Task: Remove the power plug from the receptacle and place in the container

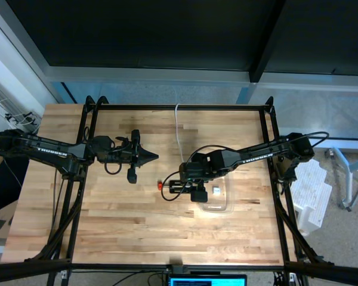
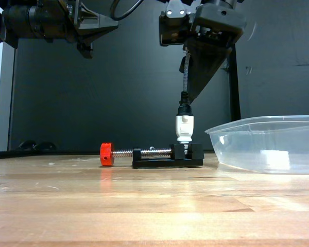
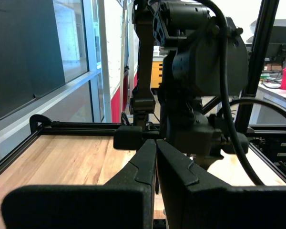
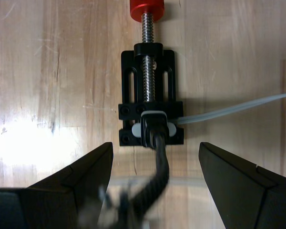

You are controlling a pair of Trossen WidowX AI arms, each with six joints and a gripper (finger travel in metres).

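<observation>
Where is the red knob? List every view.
High view: red knob near centre, left of black vise; right gripper above the vise, left gripper off to the left.
Low view: red knob left of centre, at vise's left end.
Left wrist view: absent.
Right wrist view: red knob beyond the vise.
Shared landmark: the vise.

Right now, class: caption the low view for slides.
Right gripper open around the power plug seated in the receptacle beside the container; left gripper shut, raised at left.
</observation>
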